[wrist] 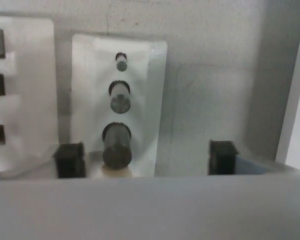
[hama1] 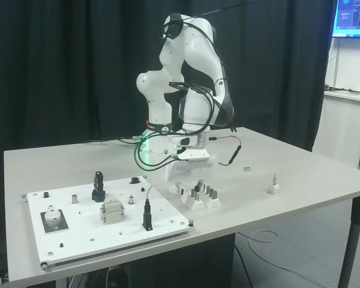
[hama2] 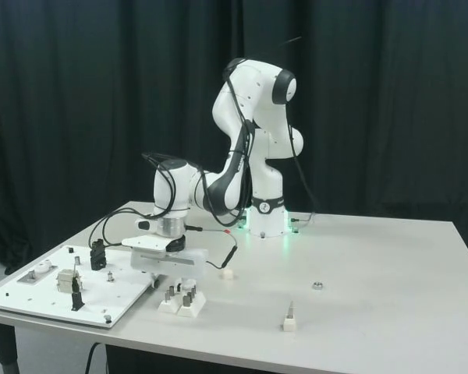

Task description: Pick round peg 3.

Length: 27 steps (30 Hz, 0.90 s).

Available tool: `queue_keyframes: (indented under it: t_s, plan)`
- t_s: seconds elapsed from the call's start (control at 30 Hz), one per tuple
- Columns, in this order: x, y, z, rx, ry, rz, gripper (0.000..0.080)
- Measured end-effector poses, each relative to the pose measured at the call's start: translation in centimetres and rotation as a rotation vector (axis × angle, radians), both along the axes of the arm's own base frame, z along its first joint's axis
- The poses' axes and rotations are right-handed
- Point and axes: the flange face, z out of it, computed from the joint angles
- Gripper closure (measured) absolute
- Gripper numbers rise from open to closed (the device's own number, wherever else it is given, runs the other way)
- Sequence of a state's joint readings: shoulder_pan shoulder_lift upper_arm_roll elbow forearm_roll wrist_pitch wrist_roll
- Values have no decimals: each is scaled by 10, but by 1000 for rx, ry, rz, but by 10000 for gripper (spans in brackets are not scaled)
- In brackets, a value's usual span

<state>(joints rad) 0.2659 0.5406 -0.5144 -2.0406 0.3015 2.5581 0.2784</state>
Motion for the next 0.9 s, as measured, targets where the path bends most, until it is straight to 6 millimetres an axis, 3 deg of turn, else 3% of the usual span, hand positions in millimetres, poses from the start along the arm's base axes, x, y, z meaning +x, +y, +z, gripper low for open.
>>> queue_keyframes:
  t_s: [0.13,0.17,0.3,0.33,0.5,0.53,0.9]
  plan:
    - [0,0,-1,2,-2,0,194]
    - [0,0,-1,3,-2,0,362]
    - [0,2,-2,6,-2,2,362]
    - [0,2,-2,6,-2,2,550]
    - [1,4,-2,9,-3,5,550]
    - [1,4,-2,9,-3,6,697]
    - [2,7,9,28,-5,5,692]
